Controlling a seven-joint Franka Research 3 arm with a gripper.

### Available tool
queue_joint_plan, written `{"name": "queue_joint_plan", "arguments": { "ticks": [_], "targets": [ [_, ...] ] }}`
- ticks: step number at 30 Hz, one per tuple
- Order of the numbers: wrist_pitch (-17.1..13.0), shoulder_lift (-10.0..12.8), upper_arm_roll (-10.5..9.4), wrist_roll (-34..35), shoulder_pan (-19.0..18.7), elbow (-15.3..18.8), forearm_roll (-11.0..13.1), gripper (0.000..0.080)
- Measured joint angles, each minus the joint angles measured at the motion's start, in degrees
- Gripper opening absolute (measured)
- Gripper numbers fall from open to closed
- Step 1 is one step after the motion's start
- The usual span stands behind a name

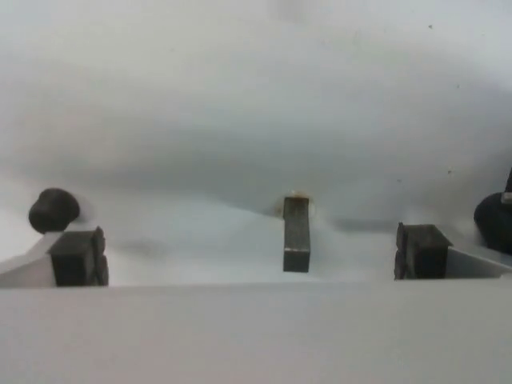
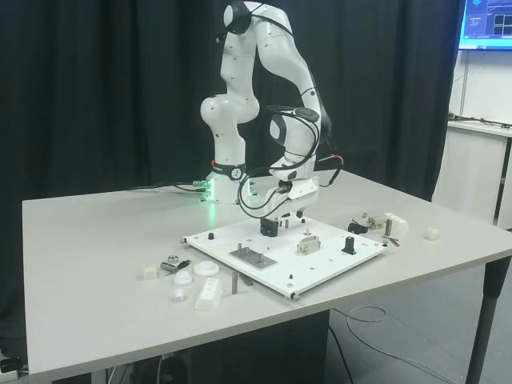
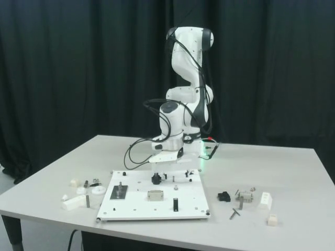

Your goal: Remove square peg 2.

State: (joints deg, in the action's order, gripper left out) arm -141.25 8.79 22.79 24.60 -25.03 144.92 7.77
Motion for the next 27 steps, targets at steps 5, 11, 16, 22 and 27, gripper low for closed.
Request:
{"name": "queue_joint_plan", "arguments": {
  "ticks": [5,11,16,22,27],
  "targets": [
    [0.0,0.2,0.03,-0.1,0.0,0.0,0.0,0.0800],
    [-0.3,0.6,0.07,-0.2,0.1,0.0,0.0,0.0686],
    [-0.6,0.9,0.07,-0.2,0.1,0.0,0.0,0.0492],
    [-1.0,1.2,0.09,-0.2,0.3,0.0,-0.1,0.0312],
    [-1.5,1.4,0.15,-0.2,1.1,0.0,-0.4,0.0312]
  ]
}}
